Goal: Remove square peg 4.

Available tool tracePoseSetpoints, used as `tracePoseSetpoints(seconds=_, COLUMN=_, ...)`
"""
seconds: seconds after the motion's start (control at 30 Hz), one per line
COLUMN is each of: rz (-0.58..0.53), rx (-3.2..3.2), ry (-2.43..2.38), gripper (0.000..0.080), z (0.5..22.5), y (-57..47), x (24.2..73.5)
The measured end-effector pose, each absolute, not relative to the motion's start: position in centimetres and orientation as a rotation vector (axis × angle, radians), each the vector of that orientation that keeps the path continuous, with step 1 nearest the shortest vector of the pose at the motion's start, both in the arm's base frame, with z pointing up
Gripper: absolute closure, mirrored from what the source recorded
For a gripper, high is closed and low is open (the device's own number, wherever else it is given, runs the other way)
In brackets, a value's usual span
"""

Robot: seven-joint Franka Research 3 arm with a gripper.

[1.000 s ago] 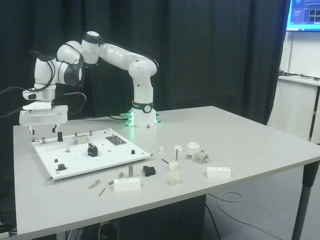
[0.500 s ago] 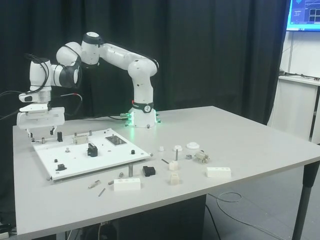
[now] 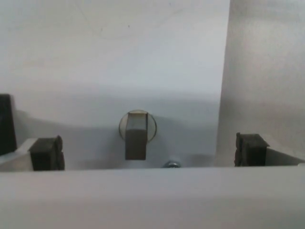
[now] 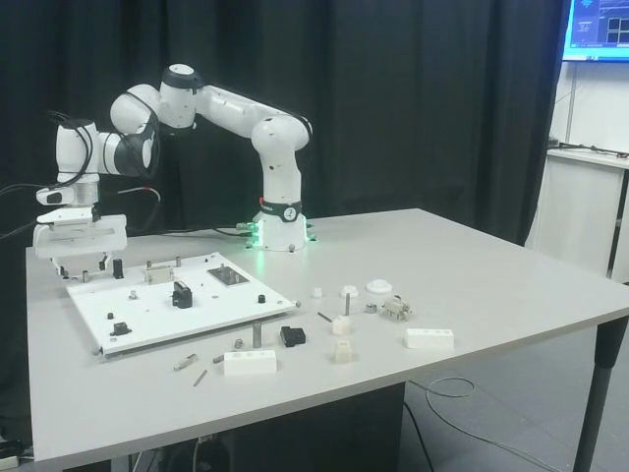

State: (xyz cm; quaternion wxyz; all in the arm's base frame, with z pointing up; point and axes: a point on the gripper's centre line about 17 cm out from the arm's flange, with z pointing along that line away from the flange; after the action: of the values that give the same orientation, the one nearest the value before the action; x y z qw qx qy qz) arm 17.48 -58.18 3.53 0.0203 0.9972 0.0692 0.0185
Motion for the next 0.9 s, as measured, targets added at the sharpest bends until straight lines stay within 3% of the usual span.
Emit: tracePoseSetpoints(seconds=0.9, rz=0.082, rx=3.093, ry=0.215, gripper=0.0003, z=2.3, y=-58.3, x=17.5)
